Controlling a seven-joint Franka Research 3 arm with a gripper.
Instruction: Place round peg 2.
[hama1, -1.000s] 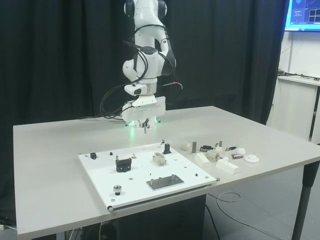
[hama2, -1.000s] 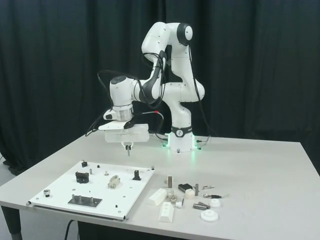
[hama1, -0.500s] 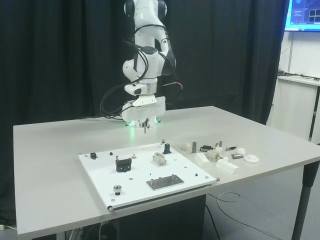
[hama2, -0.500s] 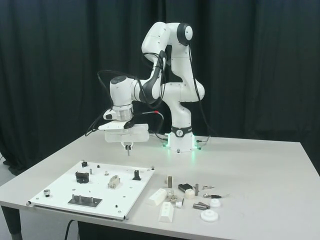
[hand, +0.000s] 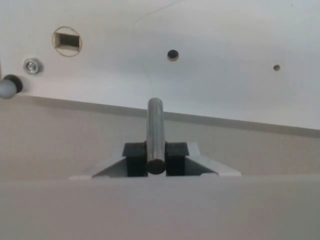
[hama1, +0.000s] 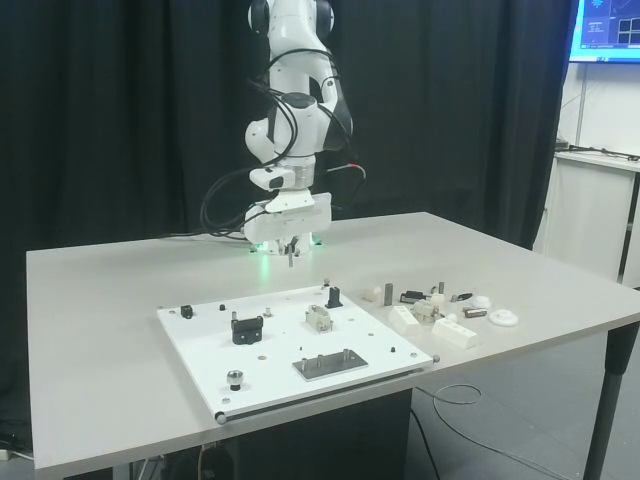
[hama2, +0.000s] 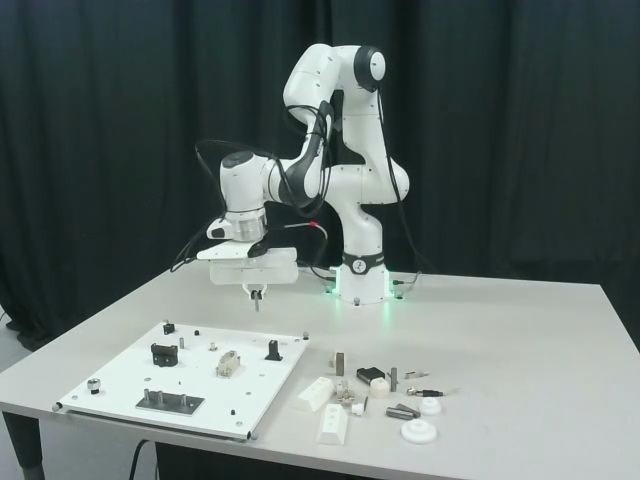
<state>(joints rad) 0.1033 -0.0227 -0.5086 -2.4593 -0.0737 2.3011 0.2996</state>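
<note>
A grey metal round peg (hand: 155, 135) stands upright between the black fingertips of my gripper (hand: 155, 159), which is shut on it. In the room views the gripper (hama1: 290, 248) (hama2: 257, 293) hangs well above the far edge of the white board (hama1: 280, 350) (hama2: 120, 385), the peg (hama1: 290, 262) (hama2: 257, 304) pointing down from it. In the wrist view the board (hand: 215, 45) shows a small round black hole (hand: 172, 55) beyond the peg tip, a rectangular slot (hand: 67, 41) and a tiny hole (hand: 276, 67).
On the board stand black fixtures (hama1: 247, 328) (hama1: 333, 296), a grey plate with pins (hama1: 329, 364) and a knob (hama1: 235, 379). Loose white and metal parts (hama1: 440, 312) (hama2: 380, 400) lie on the table beside the board. The arm's base (hama2: 363, 280) stands behind.
</note>
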